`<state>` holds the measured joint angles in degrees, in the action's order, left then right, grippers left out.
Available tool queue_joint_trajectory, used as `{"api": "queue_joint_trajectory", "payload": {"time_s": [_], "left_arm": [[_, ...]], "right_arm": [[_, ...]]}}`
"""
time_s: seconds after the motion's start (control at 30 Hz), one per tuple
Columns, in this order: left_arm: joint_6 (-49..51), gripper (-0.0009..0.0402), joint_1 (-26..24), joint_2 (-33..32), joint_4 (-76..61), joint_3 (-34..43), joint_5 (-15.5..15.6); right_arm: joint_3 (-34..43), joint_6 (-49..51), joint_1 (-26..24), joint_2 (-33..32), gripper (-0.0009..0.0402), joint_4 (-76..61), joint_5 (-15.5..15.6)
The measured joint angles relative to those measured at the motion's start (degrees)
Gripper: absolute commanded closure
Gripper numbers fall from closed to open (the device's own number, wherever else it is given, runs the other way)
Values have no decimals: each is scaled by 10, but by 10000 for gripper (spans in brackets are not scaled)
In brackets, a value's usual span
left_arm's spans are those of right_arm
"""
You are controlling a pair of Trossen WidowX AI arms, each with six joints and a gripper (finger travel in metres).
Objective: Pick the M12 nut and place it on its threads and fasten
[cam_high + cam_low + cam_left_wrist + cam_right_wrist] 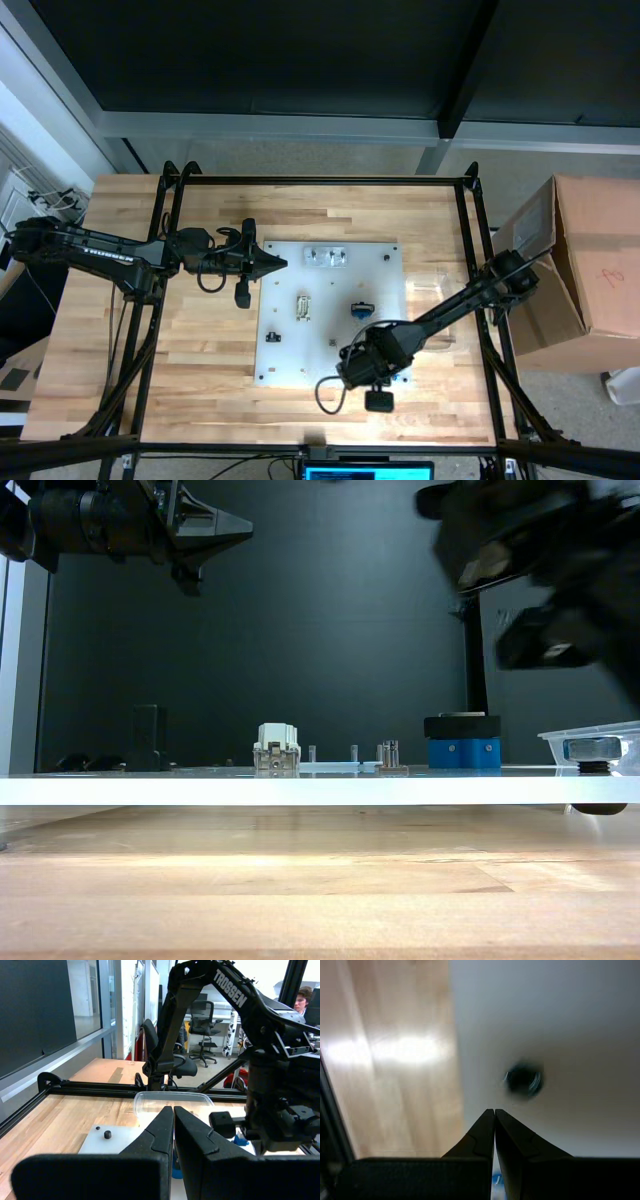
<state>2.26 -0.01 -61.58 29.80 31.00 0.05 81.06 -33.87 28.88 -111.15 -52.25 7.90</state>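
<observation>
The silver M12 nut (597, 748) sits on its stud (600, 767) at the board's near right edge, with a few black ribs showing under it. From above it is a blurred dark round shape with a silver rim (522, 1080) on the white board (570, 1020). My right gripper (494, 1111) hovers above it and a little to one side, shut with nothing between its fingers. In the high view that gripper (352, 372) hangs over the board's near right part and hides the nut. My left gripper (280, 264) is held high over the board's left edge, shut and empty.
A clear tray (435, 290) lies off the board's right edge, behind the stud in the low view. A blue block with a black cap (462, 742), a white connector (277, 750) and small silver posts (388, 752) stand on the board. A cardboard box (580, 270) is at the right.
</observation>
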Motion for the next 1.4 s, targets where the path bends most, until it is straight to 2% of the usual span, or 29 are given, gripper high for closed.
{"api": "queue_joint_trajectory", "payload": {"time_s": [0.17,0.47,0.7,0.77,0.83,0.9,0.97,1.0,1.07,1.17,1.23,1.33,1.4], "left_arm": [[0,393,0,0,0,0,0],[0,393,0,0,-11,0,0],[0,393,0,0,-12,0,0],[0,393,0,0,-12,0,0],[0,393,0,0,-12,0,0],[0,393,0,0,-12,0,0],[0,393,0,0,-12,0,0],[0,393,0,0,-12,0,0],[0,393,0,0,-10,0,0],[0,393,0,0,-11,0,0],[0,393,0,0,-11,0,0],[0,393,0,0,-11,0,0],[0,393,0,0,-11,0,0]], "right_arm": [[1,3,-2,0,393,-2,-13],[10,0,-1,4,393,-28,-124],[11,-1,2,0,393,-16,-128],[10,-2,2,-1,393,-13,-121],[10,2,2,-2,393,-5,-78],[9,18,1,-2,393,4,-10],[9,30,4,-2,393,14,27],[9,32,4,-2,393,5,32],[9,32,5,-2,393,-3,16],[12,16,3,-2,393,-20,-53],[15,7,3,-1,393,-25,-84],[17,-3,5,-1,393,-28,-110],[17,-3,4,-1,393,-23,-113]]}}
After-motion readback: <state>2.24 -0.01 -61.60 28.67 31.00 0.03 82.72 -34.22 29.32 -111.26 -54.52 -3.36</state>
